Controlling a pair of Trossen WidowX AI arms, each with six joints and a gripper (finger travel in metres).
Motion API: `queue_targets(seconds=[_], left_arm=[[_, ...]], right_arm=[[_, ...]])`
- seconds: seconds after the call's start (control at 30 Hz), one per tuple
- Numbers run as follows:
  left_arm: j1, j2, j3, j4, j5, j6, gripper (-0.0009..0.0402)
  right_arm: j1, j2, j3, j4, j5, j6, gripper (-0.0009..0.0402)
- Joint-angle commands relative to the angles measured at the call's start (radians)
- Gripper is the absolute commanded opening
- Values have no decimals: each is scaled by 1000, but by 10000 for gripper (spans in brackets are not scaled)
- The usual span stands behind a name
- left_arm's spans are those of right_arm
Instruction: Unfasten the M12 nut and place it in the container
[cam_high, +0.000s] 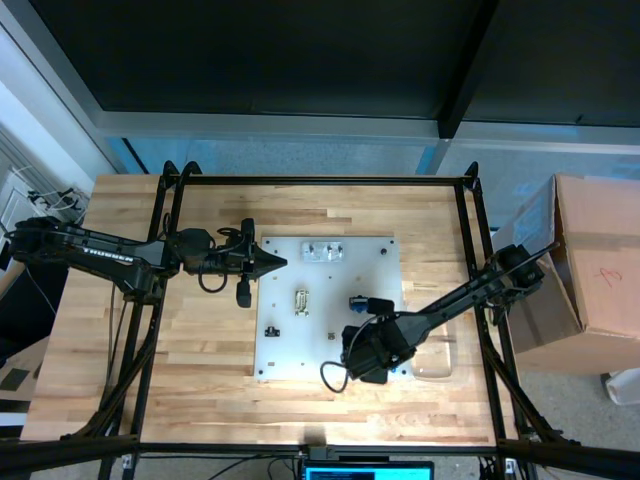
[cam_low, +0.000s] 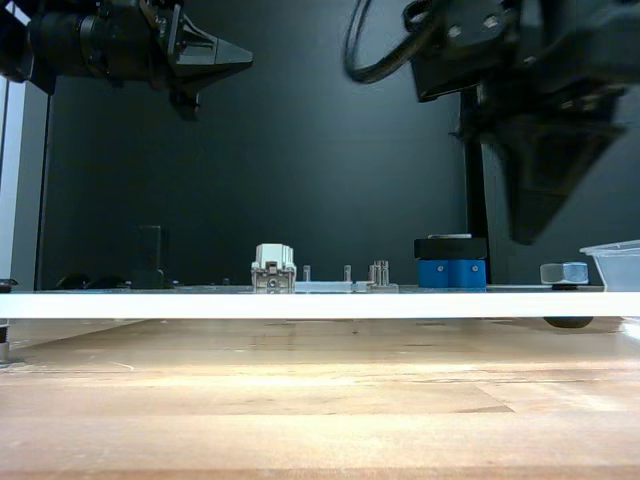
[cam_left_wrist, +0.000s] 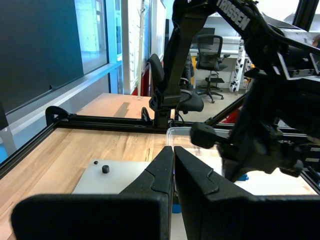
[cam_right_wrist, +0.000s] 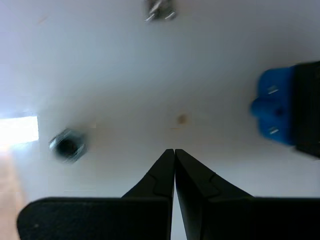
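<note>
The small silver nut (cam_low: 563, 272) sits on its black stud near the board's near right edge, clear of any gripper. In the right wrist view the nut (cam_right_wrist: 67, 145) shows a dark centre and lies off to the side of the fingertips. My right gripper (cam_low: 530, 236) hangs above the white board (cam_high: 300, 350), fingers shut with nothing between them (cam_right_wrist: 174, 150). In the high view the right gripper (cam_high: 375, 360) covers the nut. My left gripper (cam_high: 272, 262) is shut and hovers high over the board's far left edge (cam_low: 238, 56). The clear container (cam_high: 437, 362) holds no nut.
A blue and black block (cam_low: 451, 265) stands on the board just left of the nut. A white connector (cam_low: 273, 270) and small pins sit mid-board. The container's rim (cam_low: 612, 250) shows right behind the nut. A cardboard box (cam_high: 590, 270) stands off the table's right side.
</note>
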Motion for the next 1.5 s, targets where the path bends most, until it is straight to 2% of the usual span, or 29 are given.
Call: queue_targets(seconds=[0.03, 0.1, 0.2, 0.23, 0.27, 0.33, 0.6, 0.8, 0.93, 0.97, 1.0, 1.07, 1.1, 1.13, 1.3, 1.4, 1.5], left_arm=[[0, 0, 0, 0, 0, 0, 0], [0, 0, 0, 0, 0, 0, 0], [0, 0, 0, 0, 0, 0, 0], [0, 0, 0, 0, 0, 0, 0], [0, 0, 0, 1, 0, 0, 0], [0, 0, 0, 0, 0, 0, 0], [0, 0, 0, 0, 0, 0, 0], [0, 0, 0, 0, 0, 0, 0], [0, 0, 0, 0, 0, 0, 0], [0, 0, 0, 0, 0, 0, 0], [0, 0, 0, 0, 0, 0, 0], [0, 0, 0, 0, 0, 0, 0], [0, 0, 0, 0, 0, 0, 0], [0, 0, 0, 0, 0, 0, 0], [0, 0, 0, 0, 0, 0, 0], [0, 0, 0, 0, 0, 0, 0], [0, 0, 0, 0, 1, 0, 0]], right_arm=[[-2, -8, 0, -3, -79, 2, 0], [-2, -14, 0, 22, -175, -8, 0], [-1, -18, 0, 76, -361, -62, 0], [-1, -18, 0, 88, -392, -67, 0], [0, -18, 0, 95, -401, -69, 0], [1, -15, 0, 97, -385, -75, 0], [-2, 48, 0, 139, -381, -107, 0], [-6, 54, -4, 142, -366, -114, 0], [-11, 54, -4, 141, -331, -130, 0], [-11, 53, -4, 137, -304, -131, 0], [-12, 48, -4, 127, -243, -128, 0], [-12, 38, -2, 82, -67, -58, 0], [-11, 31, 2, 62, -23, -41, 0], [-11, 25, 4, 50, -13, -40, 0], [-12, 11, 8, 27, -40, -41, 0], [-12, 9, 8, 29, -123, -41, 0], [-12, 8, 11, 42, -233, -41, 0]])
